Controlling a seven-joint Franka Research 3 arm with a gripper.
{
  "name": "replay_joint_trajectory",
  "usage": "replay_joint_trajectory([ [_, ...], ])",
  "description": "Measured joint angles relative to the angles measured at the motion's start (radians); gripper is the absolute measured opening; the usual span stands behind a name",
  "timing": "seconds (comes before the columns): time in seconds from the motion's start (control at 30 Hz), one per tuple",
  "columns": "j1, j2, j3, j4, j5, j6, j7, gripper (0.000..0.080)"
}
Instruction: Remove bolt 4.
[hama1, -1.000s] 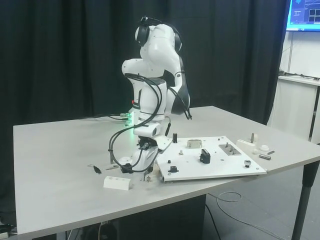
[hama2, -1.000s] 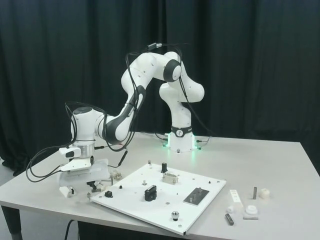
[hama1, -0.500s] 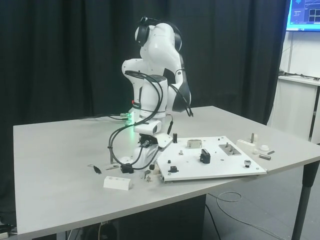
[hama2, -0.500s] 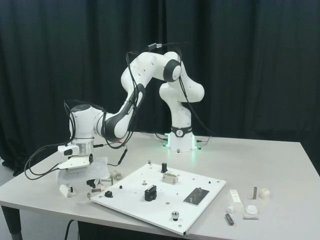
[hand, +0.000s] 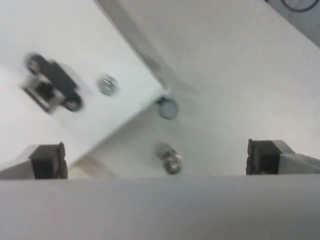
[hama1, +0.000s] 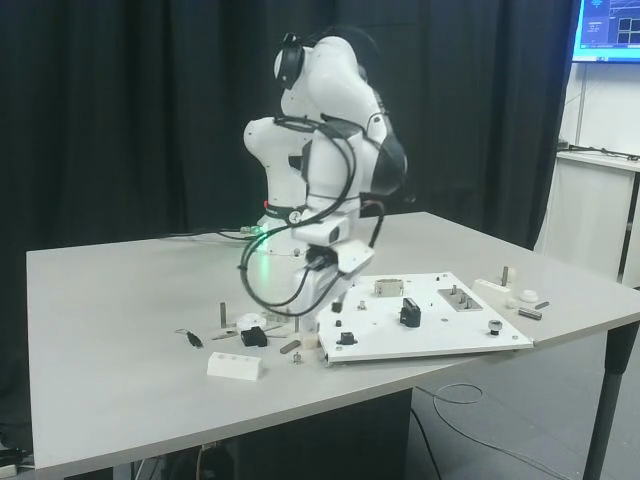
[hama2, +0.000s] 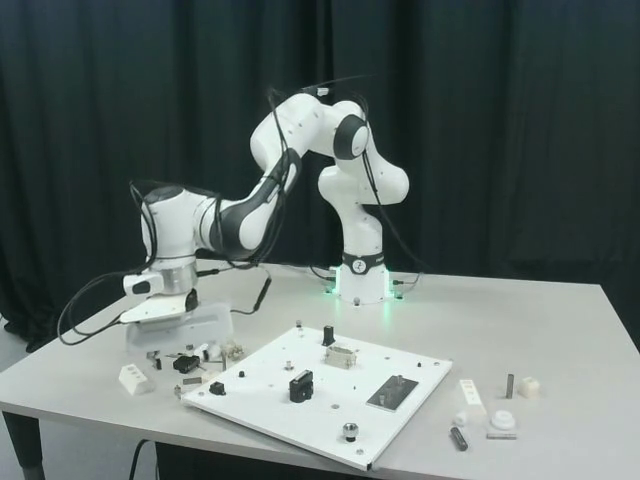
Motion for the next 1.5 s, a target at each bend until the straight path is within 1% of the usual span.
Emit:
replay_joint_trajectory([
  [0.17, 0.033, -0.025, 0.0, 0.016, 0.0, -0.071, 0.133, 0.08],
  [0.3, 0.064, -0.046, 0.0, 0.017, 0.0, -0.114, 0.234, 0.08],
  [0.47, 0.105, -0.064, 0.0, 0.017, 0.0, -0.155, 0.322, 0.08],
  [0.63, 0.146, -0.073, 0.0, 0.017, 0.0, -0.188, 0.406, 0.08],
  [0.8, 0.186, -0.073, 0.0, 0.017, 0.0, -0.21, 0.461, 0.08],
  [1.0, 0.232, -0.073, 0.002, 0.014, 0.0, -0.213, 0.598, 0.08],
  [1.27, 0.293, -0.073, 0.019, 0.014, 0.0, -0.216, 0.607, 0.08],
  [1.5, 0.347, -0.074, 0.039, 0.014, 0.0, -0.215, 0.653, 0.08],
])
